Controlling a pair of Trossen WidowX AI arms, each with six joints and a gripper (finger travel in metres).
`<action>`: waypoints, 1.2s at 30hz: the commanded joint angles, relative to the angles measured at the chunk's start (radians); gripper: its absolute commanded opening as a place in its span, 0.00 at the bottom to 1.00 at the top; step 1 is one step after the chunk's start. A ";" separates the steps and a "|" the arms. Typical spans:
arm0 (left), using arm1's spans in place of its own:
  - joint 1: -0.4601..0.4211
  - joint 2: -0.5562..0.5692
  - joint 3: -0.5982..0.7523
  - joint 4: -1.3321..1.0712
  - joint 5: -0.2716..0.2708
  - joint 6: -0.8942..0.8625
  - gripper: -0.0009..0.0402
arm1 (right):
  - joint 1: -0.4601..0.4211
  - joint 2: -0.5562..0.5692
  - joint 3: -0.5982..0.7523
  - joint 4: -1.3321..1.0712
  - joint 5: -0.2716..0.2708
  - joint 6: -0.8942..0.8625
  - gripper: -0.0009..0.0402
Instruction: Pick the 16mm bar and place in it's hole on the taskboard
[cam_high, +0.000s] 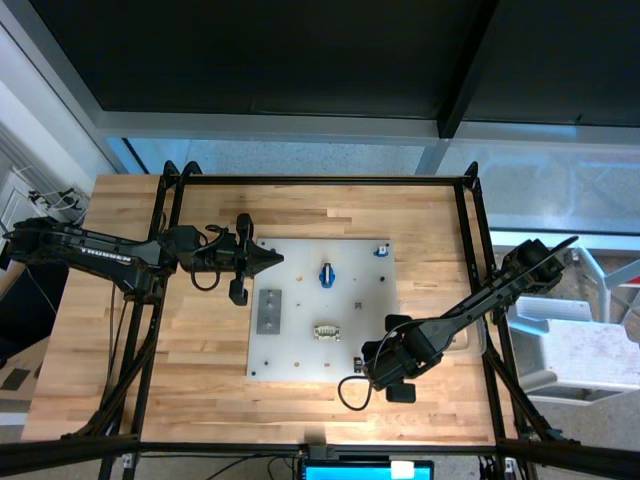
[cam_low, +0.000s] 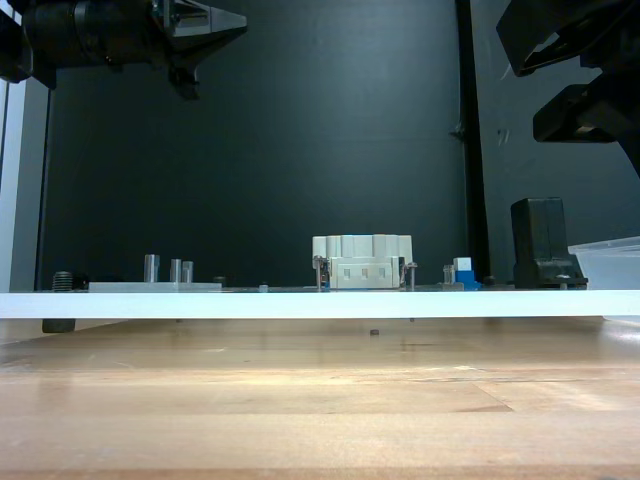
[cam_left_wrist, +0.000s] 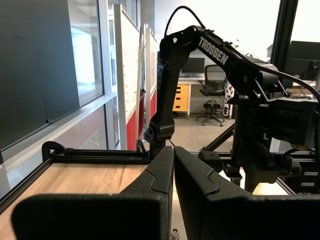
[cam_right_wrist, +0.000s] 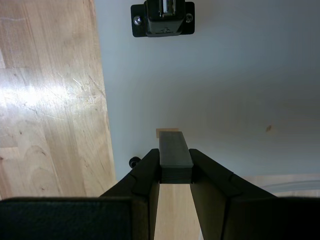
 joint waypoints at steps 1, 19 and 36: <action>0.000 0.000 0.000 0.000 0.000 0.000 0.02 | 0.000 0.000 0.000 0.002 0.000 0.002 0.02; 0.000 0.000 0.000 0.000 0.000 0.000 0.02 | 0.001 0.033 0.000 0.010 -0.010 0.013 0.02; 0.000 0.000 0.000 0.000 0.000 0.000 0.02 | 0.006 0.032 0.019 -0.032 -0.029 0.008 0.02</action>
